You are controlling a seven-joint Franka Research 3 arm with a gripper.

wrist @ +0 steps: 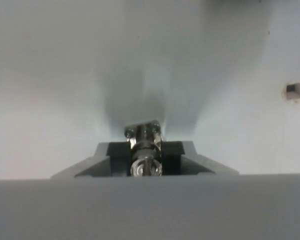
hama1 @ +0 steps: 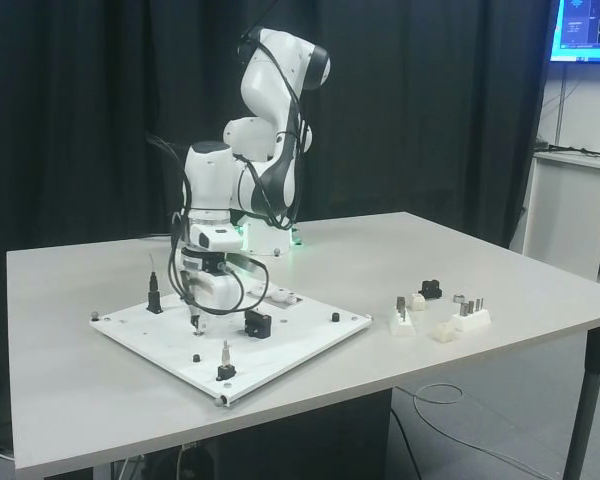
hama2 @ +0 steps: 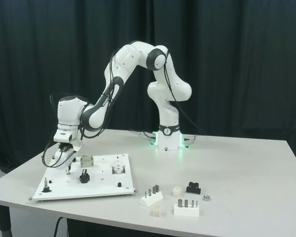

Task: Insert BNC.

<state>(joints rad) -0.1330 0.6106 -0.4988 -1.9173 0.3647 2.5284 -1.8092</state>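
Observation:
In the wrist view a metal BNC connector (wrist: 146, 159) sits between the two dark finger pads (wrist: 110, 156), and my gripper (wrist: 146, 167) is shut on it. Just beyond its tip a square-flanged metal socket (wrist: 143, 131) stands on the white board (wrist: 50, 100). Whether plug and socket touch I cannot tell. In both room views the gripper (hama1: 194, 312) (hama2: 66, 167) points straight down, low over the left part of the white board (hama1: 300, 335) (hama2: 101, 190). From there the connector is too small to make out.
On the board stand a black post (hama1: 155, 297), a black block (hama1: 257, 323), a small post (hama1: 225, 366) and a grey block (hama2: 85, 161). The board has a rectangular hole (wrist: 295, 90). White holders (hama1: 467, 316) (hama2: 150, 197) and a black piece (hama1: 430, 290) lie on the grey table (hama1: 480, 260).

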